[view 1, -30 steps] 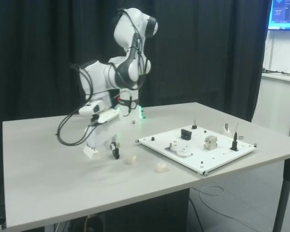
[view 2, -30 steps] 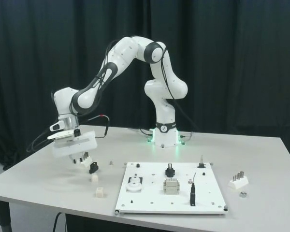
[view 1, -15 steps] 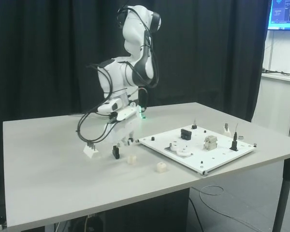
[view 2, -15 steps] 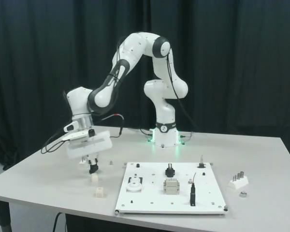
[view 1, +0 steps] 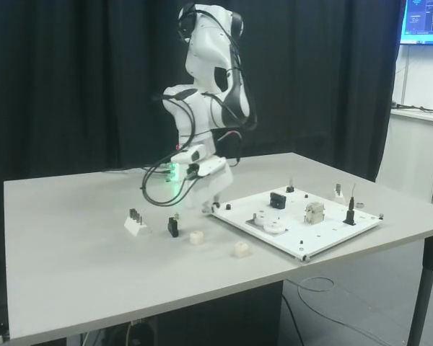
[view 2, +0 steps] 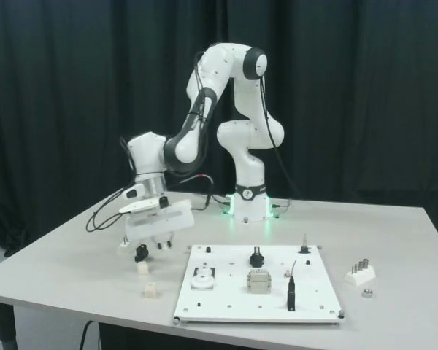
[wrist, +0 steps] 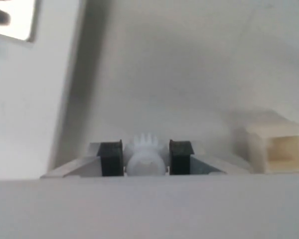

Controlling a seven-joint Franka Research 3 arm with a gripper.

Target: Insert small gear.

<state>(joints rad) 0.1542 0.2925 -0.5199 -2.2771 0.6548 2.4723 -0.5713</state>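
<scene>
The small gear (wrist: 146, 155) is seen in the wrist view clamped between the two black fingertips (wrist: 111, 158) of the gripper (wrist: 146, 158), its teeth showing just above the pads. In the room views the gripper (view 2: 160, 243) is carried above the grey table (view 2: 73, 270), near the edge of the white board (view 2: 233, 302) and apart from it. A hollow white block (wrist: 276, 148) lies on the table close by.

The gear is judged to be light, rigid moulded plastic (probably smooth and a little slippery), so little force is needed, but a skewed hold could let it twist. It is held across its toothed rim, which leaves the bore free for a peg. A larger white gear (view 2: 202, 278) is seated on the board, and the small one is presumably to be meshed beside it. Which peg is meant cannot be told.
</scene>
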